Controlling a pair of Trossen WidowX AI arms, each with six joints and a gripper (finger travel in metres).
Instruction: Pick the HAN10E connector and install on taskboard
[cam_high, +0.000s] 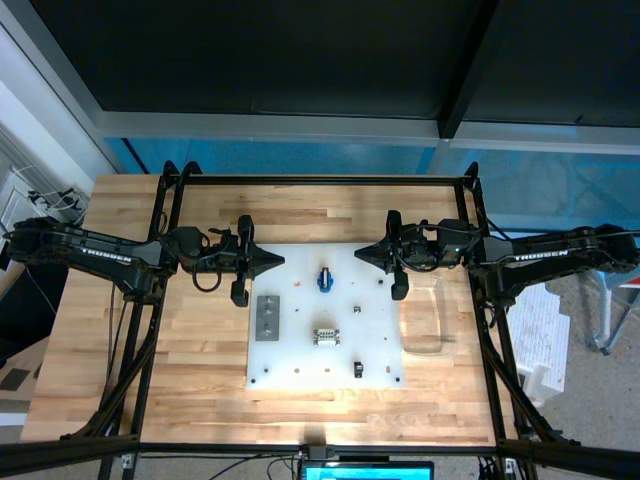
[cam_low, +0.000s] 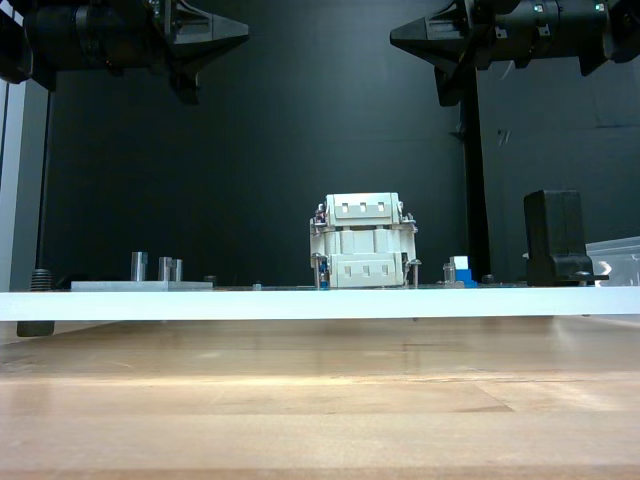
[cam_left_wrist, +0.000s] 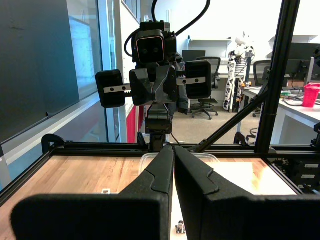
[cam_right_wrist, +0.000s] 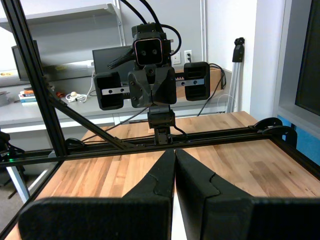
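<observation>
Wooden table (cam_high: 150, 340) bears the board (cam_high: 290, 345), connector (cam_high: 324, 337) seemingly seated, so left gripper (cam_high: 281, 260) and right gripper (cam_high: 359, 251) hang above its far corners, fingers closed, empty.

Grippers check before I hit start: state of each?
Left gripper: closed, empty, raised by the taskboard's far-left corner.
Right gripper: closed, empty, raised by its far-right corner.

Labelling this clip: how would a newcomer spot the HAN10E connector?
Find the big white taskboard, with the left pincer and right pincer shut, hovering above its far edge. Near the plate's middle sits the HAN10E connector: small, beige-grey, metal-ended, unlike the longer grey block and the blue clip beyond.
</observation>
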